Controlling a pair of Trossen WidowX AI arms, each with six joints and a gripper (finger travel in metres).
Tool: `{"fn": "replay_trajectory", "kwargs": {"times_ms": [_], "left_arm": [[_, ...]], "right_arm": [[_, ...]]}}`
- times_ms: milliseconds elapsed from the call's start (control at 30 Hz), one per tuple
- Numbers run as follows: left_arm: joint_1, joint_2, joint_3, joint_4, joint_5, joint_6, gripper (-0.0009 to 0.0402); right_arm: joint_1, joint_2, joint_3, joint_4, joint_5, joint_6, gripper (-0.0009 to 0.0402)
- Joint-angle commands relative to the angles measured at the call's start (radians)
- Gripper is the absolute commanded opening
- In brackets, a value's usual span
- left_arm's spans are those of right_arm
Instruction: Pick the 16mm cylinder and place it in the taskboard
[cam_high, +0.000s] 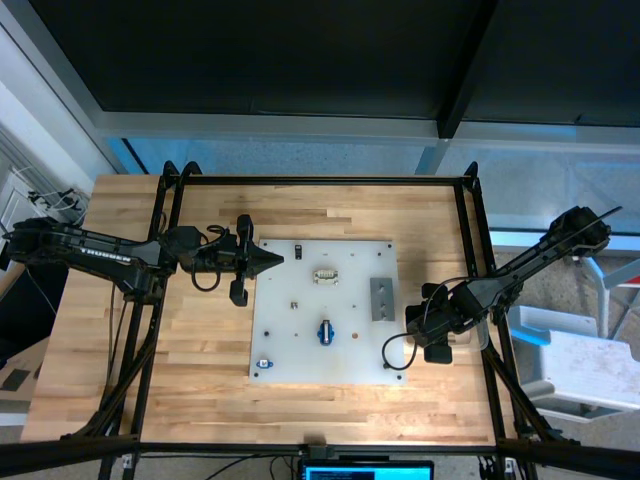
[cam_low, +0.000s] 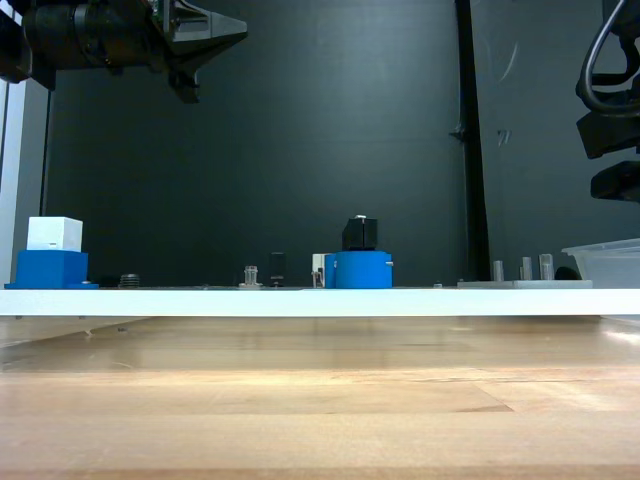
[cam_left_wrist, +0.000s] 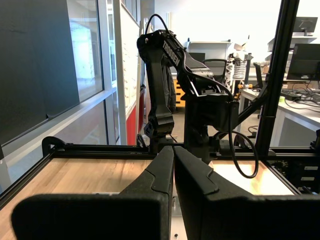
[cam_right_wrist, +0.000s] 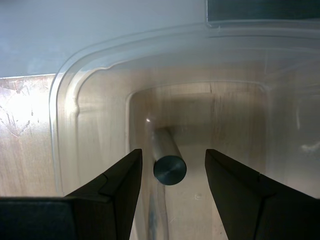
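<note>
16mm cylinder (cam_right_wrist: 168, 161): seen only from the right wrist, hidden from above beneath the right gripper (cam_high: 443, 342). Lay on its side inside the clear plastic bin (cam_right_wrist: 65, 100), dull grey, flat round end facing out, between spread fingers (cam_right_wrist: 120, 185), untouched. Left gripper (cam_high: 270, 259): pinched closed, raised over the left edge of the taskboard (cam_high: 300, 345).

A pale wooden surface (cam_high: 200, 380) is ringed by a black metal frame (cam_high: 320, 180). A clear plastic bin (cam_high: 481, 335) sits on the wood at about 4 o'clock, close to the edge, and the grain shows through its rounded walls. A lit screen (cam_high: 365, 470) peeks in at 6 o'clock. Beyond the frame are office desks (cam_left_wrist: 300, 100), monitors (cam_left_wrist: 302, 22) and a chair (cam_left_wrist: 215, 65).
</note>
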Motion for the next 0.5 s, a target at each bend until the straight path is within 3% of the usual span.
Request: {"fn": "replay_trajectory", "kwargs": {"times_ms": [33,500], "left_arm": [[0.000,0.000,0.000,0.000,0.000,0.000,0.0000],[0.000,0.000,0.000,0.000,0.000,0.000,0.0000]], "right_arm": [[0.000,0.000,-0.005,0.014,0.000,0.000,0.0166],[0.000,0.000,-0.006,0.018,0.001,0.000,0.0119]]}}
